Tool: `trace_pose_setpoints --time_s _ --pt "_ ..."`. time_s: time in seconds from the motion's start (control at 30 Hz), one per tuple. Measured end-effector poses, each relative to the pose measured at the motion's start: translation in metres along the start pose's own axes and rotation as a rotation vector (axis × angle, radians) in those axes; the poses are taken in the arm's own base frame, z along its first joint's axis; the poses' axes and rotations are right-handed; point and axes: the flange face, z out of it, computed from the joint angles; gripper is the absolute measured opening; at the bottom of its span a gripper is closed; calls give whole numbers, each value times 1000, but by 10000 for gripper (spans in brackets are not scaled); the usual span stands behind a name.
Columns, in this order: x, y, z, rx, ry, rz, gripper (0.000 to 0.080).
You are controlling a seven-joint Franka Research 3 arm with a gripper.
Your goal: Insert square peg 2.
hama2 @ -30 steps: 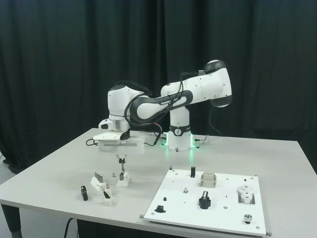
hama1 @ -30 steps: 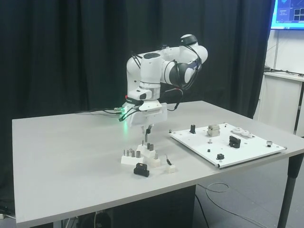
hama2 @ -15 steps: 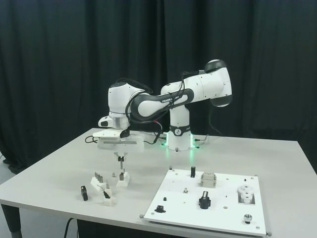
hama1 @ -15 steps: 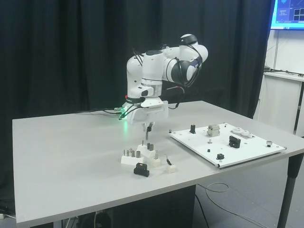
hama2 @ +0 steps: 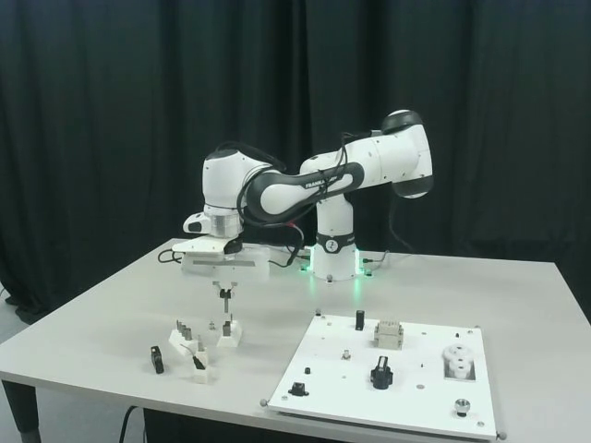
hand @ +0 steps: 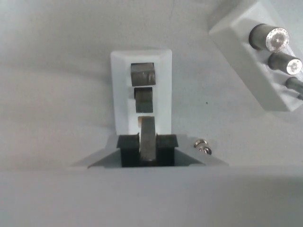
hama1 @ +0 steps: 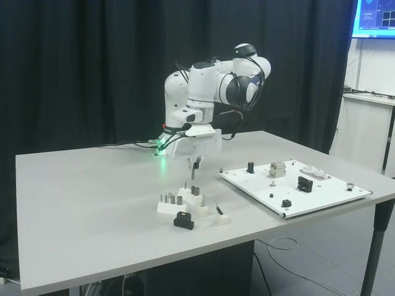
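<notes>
Between the jaws, square peg (hand: 147, 139), lifted

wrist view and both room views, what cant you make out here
- Gripper body: wrist view, cut off by the picture's edge; only the black fingers shut on the square peg show.
- Peg's held end: wrist view, hidden between the fingers.
- Round pegs' block: wrist view, cut off by the edge.
- Target hole on the white board: second room view, too small to tell.
</notes>
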Motion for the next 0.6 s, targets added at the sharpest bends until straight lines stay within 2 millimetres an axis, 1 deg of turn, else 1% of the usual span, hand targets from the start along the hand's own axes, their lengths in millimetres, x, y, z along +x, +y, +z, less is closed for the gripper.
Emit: trace_pose_setpoints --time_s 0.6 --pt "2 -7 -10 2 17 -15 67"
